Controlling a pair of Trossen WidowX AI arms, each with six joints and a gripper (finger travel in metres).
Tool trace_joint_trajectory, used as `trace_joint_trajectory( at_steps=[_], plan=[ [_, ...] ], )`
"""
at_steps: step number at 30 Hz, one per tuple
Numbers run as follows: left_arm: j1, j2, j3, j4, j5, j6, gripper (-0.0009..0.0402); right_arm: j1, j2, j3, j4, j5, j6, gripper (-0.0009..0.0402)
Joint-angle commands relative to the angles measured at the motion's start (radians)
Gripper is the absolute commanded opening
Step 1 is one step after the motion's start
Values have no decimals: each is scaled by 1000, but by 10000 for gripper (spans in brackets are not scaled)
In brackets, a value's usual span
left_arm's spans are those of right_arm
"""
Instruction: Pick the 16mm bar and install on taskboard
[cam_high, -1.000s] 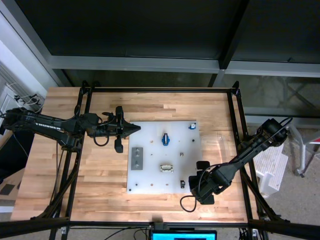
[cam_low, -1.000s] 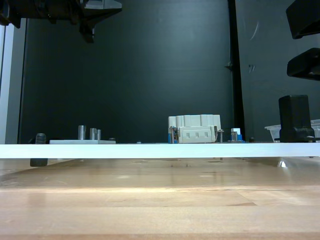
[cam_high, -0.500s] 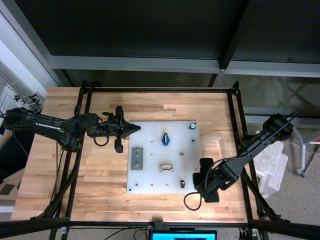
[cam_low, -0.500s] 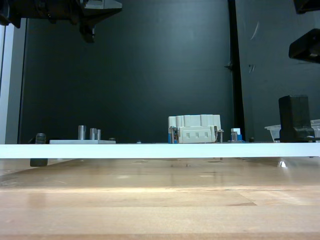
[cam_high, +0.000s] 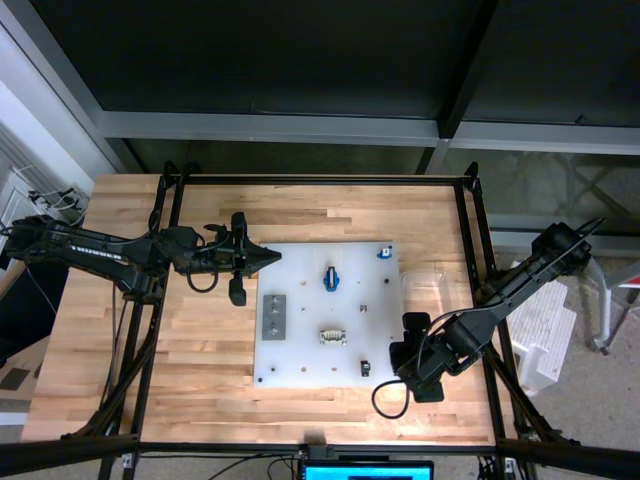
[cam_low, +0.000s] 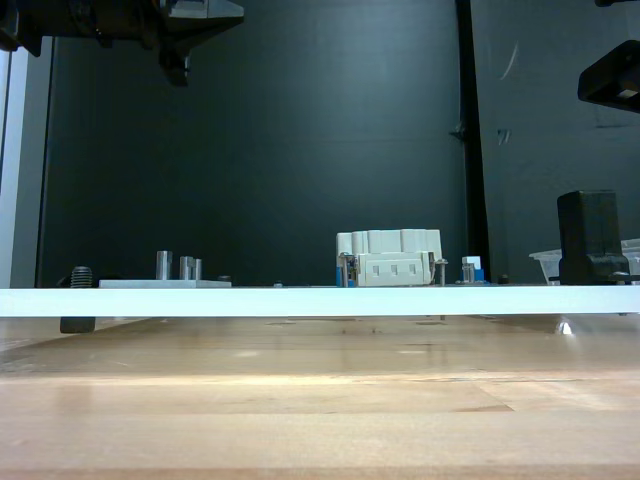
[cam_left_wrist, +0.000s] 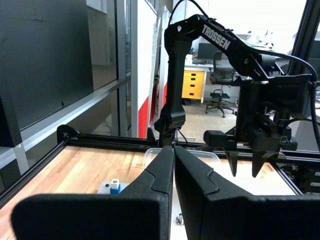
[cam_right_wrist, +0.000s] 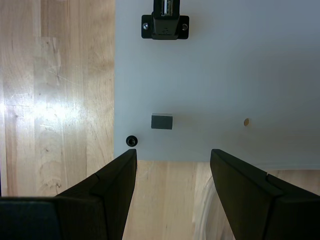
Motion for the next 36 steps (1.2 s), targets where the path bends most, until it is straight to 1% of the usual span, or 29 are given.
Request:
trace_joint_trajectory(
  at_steps=[1, 3, 5, 9, 10, 13, 18, 23, 26, 30, 36],
  plan=[
    [0, 0, 0, 0, 0, 0, 1, 0, -2, 0, 1, 1, 2, 203],
    [0, 0, 0, 0, 0, 0, 1, 0, -7, 0, 2, 1, 1, 198],
    [0, 0, 0, 0, 0, 0, 1, -1, -23, 0, 3, 13, 1, 190],
    [0, 0, 0, 0, 0, 0, 1, -11, -79, 0, 11, 84, -2, 162],
    [0, 0, 0, 0, 0, 0, 1, -17, -95, 0, 13, 92, -7, 152],
    [0, 0, 0, 0, 0, 0, 1, -44, -149, -8, 35, 99, -35, 121],
    [0, 0, 0, 0, 0, 0, 1, -97, -225, -24, 68, 112, -111, 58],
    [0, 0, 0, 0, 0, 0, 1, -165, -299, -63, 106, 113, -188, -4],
    [0, 0, 0, 0, 0, 0, 1, -212, -342, -91, 137, 114, -228, 7],
    [0, 0, 0, 0, 0, 0, 1, -269, -388, -107, 169, 114, -310, -2],
    [0, 0, 0, 0, 0, 0, 1, -391, -465, -162, 291, 109, -405, 0]
  ],
)
